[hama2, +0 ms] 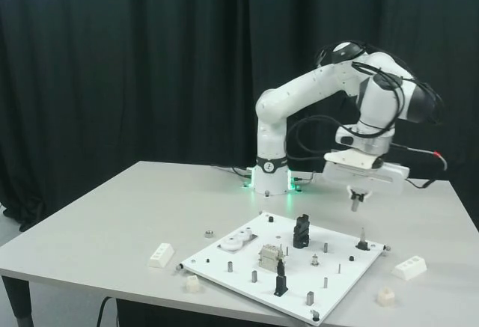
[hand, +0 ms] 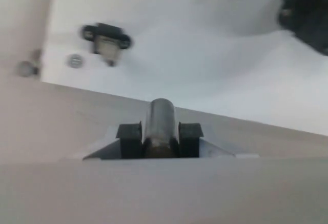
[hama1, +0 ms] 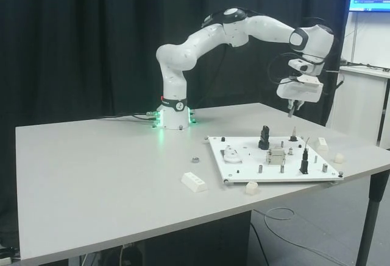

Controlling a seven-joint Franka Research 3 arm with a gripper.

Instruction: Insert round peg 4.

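A grey round peg (hand: 160, 120) is clamped between my gripper's (hand: 160, 141) black fingertips, and my gripper is shut on it. From the first room view the gripper (hama1: 292, 105) hangs in the air above the far edge of the white board (hama1: 277, 175), with the peg (hama1: 290, 113) pointing down. The second room view puts the gripper (hama2: 357, 194) and the peg (hama2: 355, 205) well above the board (hama2: 338, 257), close to its far right corner. Nothing touches the peg but the fingers.
On the board stand a tall black part (hama1: 264, 137), a grey block (hama1: 278, 156), a black-based pin (hama2: 362, 242) and several short pegs. White blocks (hama1: 194, 181) (hama2: 409, 267) and a small ring (hama1: 195, 159) lie on the grey table around it.
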